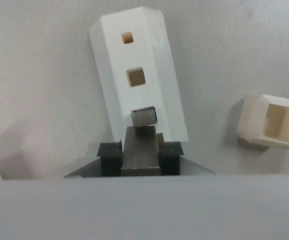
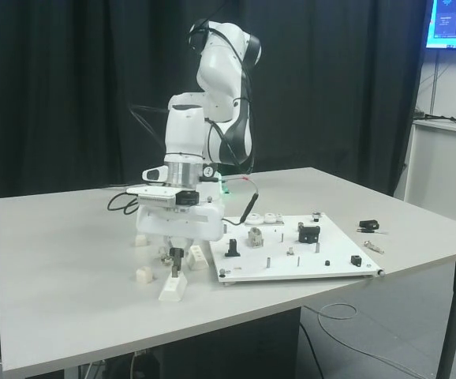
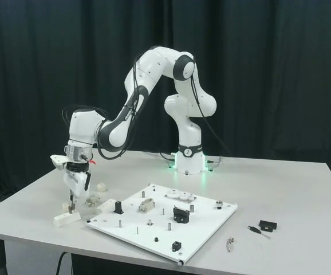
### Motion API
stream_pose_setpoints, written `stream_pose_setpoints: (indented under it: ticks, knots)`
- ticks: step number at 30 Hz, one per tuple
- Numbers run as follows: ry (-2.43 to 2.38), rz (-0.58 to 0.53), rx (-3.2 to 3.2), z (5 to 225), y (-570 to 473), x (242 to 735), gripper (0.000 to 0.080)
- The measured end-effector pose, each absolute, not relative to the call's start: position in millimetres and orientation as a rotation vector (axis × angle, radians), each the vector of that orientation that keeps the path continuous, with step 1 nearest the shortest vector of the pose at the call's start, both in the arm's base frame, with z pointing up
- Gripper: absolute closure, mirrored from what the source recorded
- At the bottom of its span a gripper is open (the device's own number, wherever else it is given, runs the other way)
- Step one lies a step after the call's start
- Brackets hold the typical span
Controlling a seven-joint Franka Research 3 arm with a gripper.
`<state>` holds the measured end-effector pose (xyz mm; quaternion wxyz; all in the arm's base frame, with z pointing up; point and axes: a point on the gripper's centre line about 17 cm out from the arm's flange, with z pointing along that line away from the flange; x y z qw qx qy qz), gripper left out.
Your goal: Place square peg 4.
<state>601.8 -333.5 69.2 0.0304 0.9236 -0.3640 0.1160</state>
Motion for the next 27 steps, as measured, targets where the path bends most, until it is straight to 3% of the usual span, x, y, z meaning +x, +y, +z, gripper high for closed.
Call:
stream_pose_setpoints:
  ticks: [27]
  knots:
    - [-1.172, 0.333, 2.848, 57.8, -338.7, 601.0, 0.0649]
